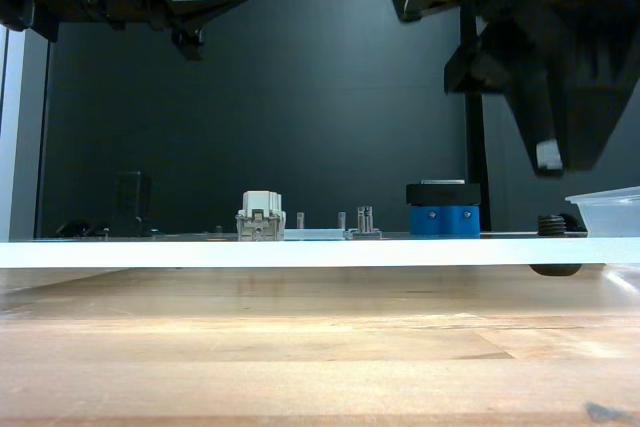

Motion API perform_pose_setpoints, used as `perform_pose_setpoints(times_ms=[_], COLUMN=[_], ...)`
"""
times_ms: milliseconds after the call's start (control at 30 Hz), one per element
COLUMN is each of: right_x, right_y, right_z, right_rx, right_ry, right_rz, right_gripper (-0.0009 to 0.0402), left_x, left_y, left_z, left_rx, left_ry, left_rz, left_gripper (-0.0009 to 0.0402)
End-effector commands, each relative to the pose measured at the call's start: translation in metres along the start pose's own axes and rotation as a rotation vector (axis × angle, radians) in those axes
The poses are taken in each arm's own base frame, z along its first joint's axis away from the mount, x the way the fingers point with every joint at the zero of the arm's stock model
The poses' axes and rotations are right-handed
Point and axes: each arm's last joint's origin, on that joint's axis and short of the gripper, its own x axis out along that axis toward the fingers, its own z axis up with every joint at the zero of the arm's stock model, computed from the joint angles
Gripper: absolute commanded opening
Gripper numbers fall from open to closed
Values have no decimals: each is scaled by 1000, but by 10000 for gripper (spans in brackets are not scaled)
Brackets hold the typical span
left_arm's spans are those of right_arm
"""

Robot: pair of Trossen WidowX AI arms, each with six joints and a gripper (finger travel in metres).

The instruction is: Unfasten the M12 fastener and place in the container

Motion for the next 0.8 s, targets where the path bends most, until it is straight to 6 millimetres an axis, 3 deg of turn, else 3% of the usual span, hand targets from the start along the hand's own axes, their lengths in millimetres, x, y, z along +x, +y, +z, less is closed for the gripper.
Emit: perform_pose_setpoints(times_ms=[33,400,800], right_x=[-12,-42,-47], right_y=[-2,-24,-52], right_z=[-3,-38,-108], right_rx=[1,25,28], right_ry=[-13,-73,-45], right_rz=[6,-4,-9], right_gripper=[2,2,2], left_x=[0,0,0], left_y=[0,0,0], left_z=[0,0,0], left_rx=[0,0,0], left_ry=[0,0,0], left_rz=[0,0,0], left_gripper=[0,0,0])
